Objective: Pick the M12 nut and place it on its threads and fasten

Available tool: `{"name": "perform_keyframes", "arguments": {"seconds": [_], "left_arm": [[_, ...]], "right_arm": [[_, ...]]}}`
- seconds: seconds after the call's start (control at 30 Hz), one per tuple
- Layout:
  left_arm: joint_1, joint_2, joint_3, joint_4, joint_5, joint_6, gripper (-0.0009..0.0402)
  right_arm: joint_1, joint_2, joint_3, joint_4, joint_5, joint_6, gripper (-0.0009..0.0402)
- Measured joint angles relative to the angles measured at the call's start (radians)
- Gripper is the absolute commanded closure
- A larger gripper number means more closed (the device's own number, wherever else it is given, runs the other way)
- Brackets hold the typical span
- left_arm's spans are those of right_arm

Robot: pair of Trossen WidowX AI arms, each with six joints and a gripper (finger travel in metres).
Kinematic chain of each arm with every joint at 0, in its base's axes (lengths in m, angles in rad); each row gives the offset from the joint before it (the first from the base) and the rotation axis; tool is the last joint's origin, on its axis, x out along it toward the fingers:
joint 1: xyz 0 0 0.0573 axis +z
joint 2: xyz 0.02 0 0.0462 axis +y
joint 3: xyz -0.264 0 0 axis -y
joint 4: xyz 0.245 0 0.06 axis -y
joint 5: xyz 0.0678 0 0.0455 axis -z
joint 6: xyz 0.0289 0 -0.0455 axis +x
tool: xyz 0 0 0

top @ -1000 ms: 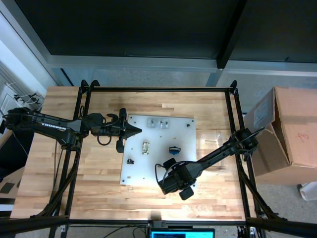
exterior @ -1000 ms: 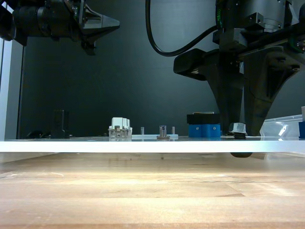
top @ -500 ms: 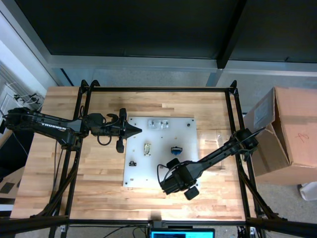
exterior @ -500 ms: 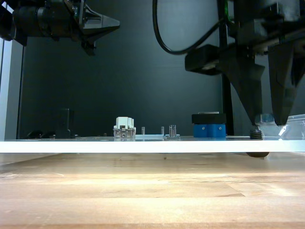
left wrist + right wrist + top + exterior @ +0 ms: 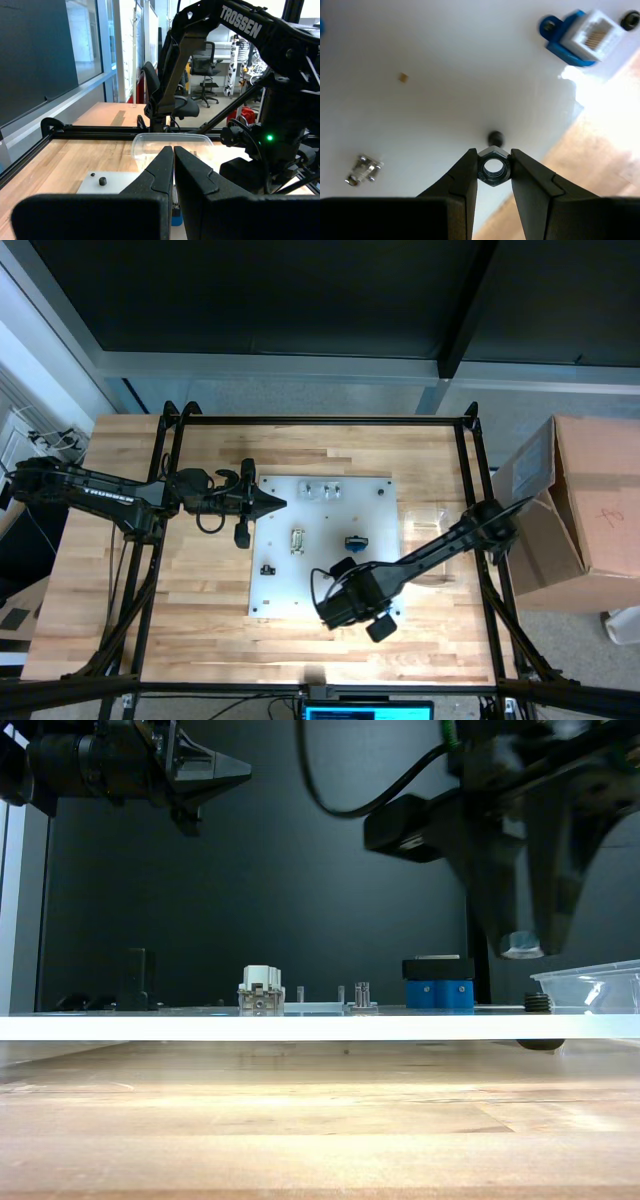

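The small silver M12 nut (image 5: pixel 493 171) is held between the fingers of my right gripper (image 5: pixel 493 166), its hole facing the camera. In the low view the nut (image 5: pixel 521 943) hangs well above the white board (image 5: pixel 300 1025), clear of its seat. The black ribbed stud (image 5: pixel 540 1003) stands bare, below and slightly right of the nut. In the right wrist view the stud (image 5: pixel 495 137) shows just beyond the nut. My right gripper (image 5: pixel 345 608) is over the board's near right part. My left gripper (image 5: pixel 278 504) hovers high at the board's far left edge, shut and holding nothing (image 5: pixel 173 150).
A clear tray (image 5: pixel 430 520) sits right of the board, behind the stud in the low view (image 5: pixel 595 985). On the board stand a blue block (image 5: pixel 438 992), a grey connector (image 5: pixel 260 990) and a blue socket holder (image 5: pixel 580 32). A cardboard box (image 5: pixel 575 510) stands beyond the table's right edge.
My right gripper has risen with the nut, from down at the stud to well above it and a little left. The board slid slightly right early on. The left arm has not moved.
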State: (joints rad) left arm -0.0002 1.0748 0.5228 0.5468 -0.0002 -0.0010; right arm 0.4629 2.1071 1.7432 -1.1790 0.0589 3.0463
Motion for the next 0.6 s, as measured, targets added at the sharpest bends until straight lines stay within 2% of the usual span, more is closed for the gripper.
{"name": "perform_keyframes", "arguments": {"seconds": [0.17, 0.6], "left_arm": [[0.000, 0.000, 0.000, 0.000, 0.000, 0.000, 0.0393], [0.000, 0.000, 0.000, 0.000, 0.000, 0.000, 0.0393]], "right_arm": [[-0.005, 0.056, 0.086, -0.063, 0.000, -0.017, 0.0384], [-0.003, 0.060, 0.042, -0.024, -0.001, -0.018, 0.0384]]}}
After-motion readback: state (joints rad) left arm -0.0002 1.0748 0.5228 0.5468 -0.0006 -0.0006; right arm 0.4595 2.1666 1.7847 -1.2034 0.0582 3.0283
